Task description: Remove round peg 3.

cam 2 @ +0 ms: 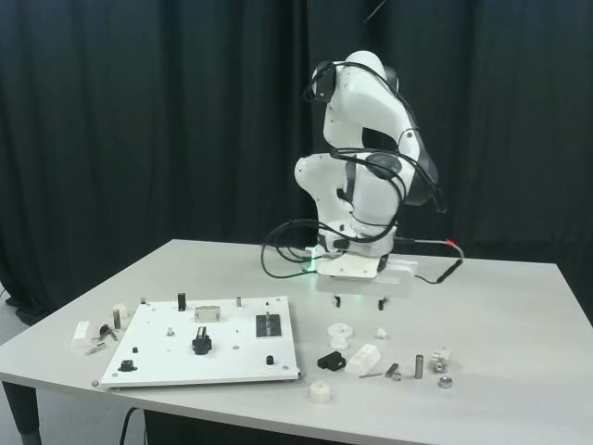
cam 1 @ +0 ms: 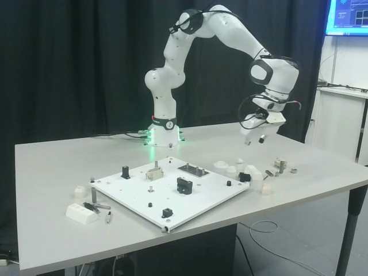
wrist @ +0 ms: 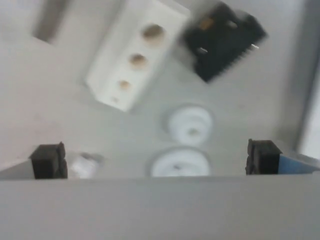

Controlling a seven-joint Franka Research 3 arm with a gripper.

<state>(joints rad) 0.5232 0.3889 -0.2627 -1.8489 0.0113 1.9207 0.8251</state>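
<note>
Hand (cam 1: 256, 140) high above the pegs' white block (wrist: 134, 52)

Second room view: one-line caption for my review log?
White robot arm holds its open gripper above loose white gears beside the white assembly board on a grey table.

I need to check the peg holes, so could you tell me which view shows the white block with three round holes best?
The wrist view: the white block with three round holes shows all its holes. Both room views show only a small white shape.

the arm (cam 1: 230, 34) has a glossy white plastic shell; the table (cam 1: 57, 167) is matt grey; the white block (wrist: 135, 55) looks like smooth plastic, perhaps.
</note>
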